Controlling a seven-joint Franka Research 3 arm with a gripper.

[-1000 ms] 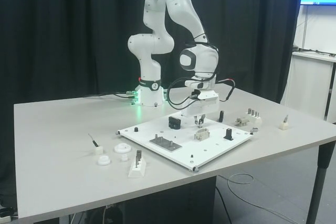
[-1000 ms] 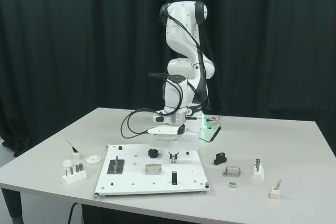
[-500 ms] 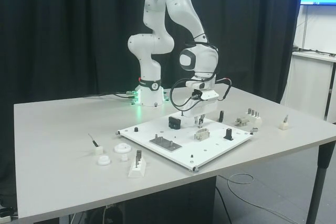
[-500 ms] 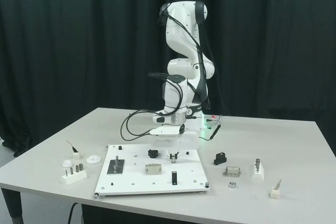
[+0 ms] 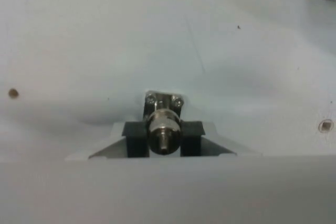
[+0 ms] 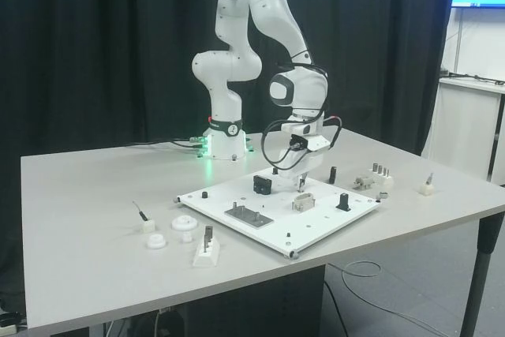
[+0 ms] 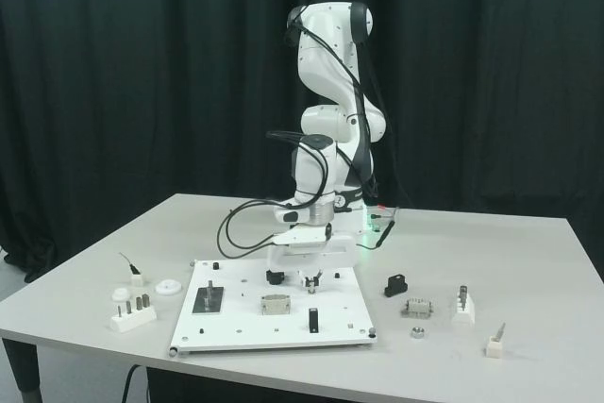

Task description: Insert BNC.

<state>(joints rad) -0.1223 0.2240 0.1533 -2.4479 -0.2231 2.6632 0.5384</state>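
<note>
Gripper (image 5: pixel 164 142) sitting low over the white board (image 7: pixel 245 323) on the grey table (image 7: pixel 528 261), clamping down on the metal BNC connector (image 5: pixel 164 129). Connector resting between the black fingers (image 5: pixel 134 140), pointing straight down at a small white mount with two screws (image 5: pixel 164 98) on the board. Hard telling from the wrist view whether it's touching the mount yet. Black block (image 6: pixel 263 185) sitting just beside.
</note>
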